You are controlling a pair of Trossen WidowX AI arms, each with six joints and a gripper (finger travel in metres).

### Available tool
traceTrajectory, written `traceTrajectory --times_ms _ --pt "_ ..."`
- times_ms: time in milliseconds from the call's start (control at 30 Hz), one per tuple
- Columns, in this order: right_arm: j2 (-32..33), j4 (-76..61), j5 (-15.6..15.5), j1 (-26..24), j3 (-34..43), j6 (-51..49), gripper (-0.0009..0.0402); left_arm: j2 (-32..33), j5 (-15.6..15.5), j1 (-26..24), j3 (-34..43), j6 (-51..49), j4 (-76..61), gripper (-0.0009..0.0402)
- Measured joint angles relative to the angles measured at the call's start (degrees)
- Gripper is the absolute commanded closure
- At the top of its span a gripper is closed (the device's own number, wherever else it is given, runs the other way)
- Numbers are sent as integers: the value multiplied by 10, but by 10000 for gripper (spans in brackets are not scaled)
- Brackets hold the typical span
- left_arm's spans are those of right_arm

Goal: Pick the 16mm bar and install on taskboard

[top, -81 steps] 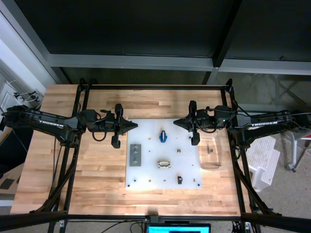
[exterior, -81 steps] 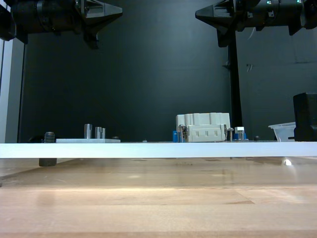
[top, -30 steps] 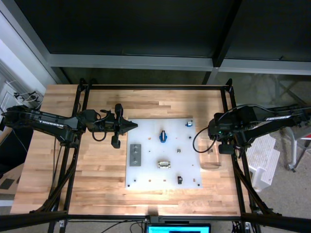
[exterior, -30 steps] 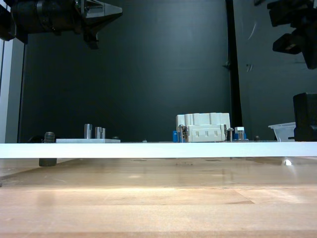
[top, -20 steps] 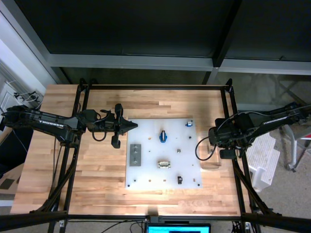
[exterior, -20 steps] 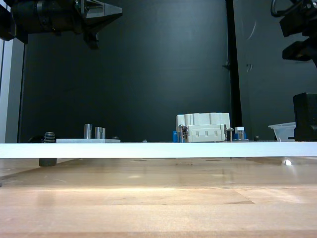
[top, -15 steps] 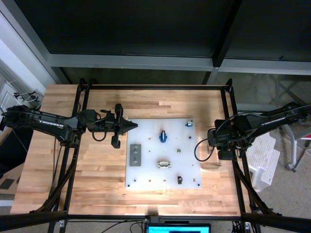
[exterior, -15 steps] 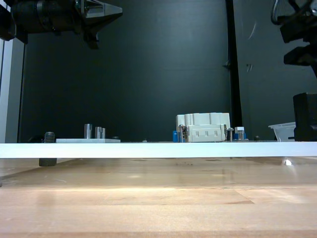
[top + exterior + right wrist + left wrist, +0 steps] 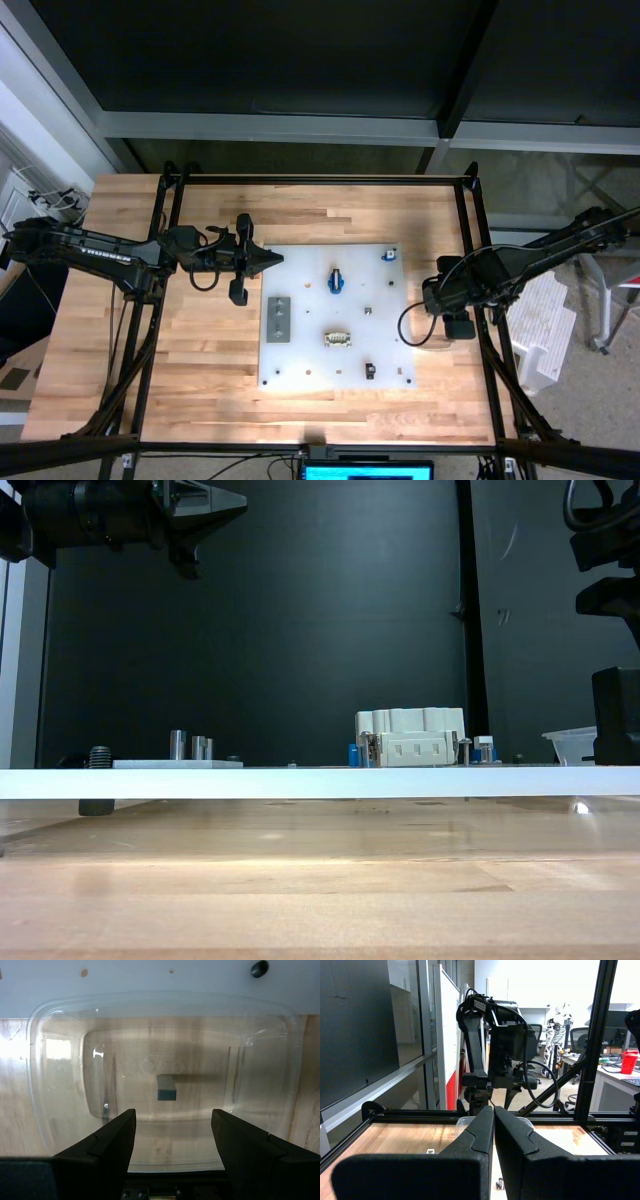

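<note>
The 16mm bar (image 9: pixel 167 1088) lay free on the floor of the clear tray (image 9: pixel 40 1060), just beside the taskboard (image 9: pixel 300 350) and not yet seated. The right gripper (image 9: pixel 172 1116) hung over the tray, fingers spread wide with nothing in them. A descent off centre could strike the tray's wall or tip the bar, and the light tray might slide. The left gripper (image 9: pixel 493 1112) hovered over the board's far left corner, fingers pressed together on nothing
</note>
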Motion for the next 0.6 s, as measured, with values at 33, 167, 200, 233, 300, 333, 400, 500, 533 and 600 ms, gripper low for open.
traceTrajectory --times_ms 33,167,200,233,300,333,400,500,533,600 --pt "1 0 0 1 0 0 181 0 0 0 0 0 0 393" --pt "1 5 15 2 -12 22 181 0 0 0 0 0 0 393" --pt "1 10 20 3 -17 30 181 0 0 0 0 0 0 393" --pt "1 15 27 4 -23 36 180 0 0 0 0 0 0 393" --pt "1 25 30 8 -34 44 181 0 0 0 0 0 0 393" --pt "1 30 30 10 -39 45 181 0 0 0 0 0 0 393" --pt "2 41 30 13 -47 46 180 0 0 0 0 0 0 393" --pt "2 55 30 16 -60 43 181 0 0 0 0 0 0 393" --pt "2 60 30 17 -64 42 181 0 0 0 0 0 0 393" --pt "2 75 30 17 -76 41 181 0 0 0 0 0 0 393"
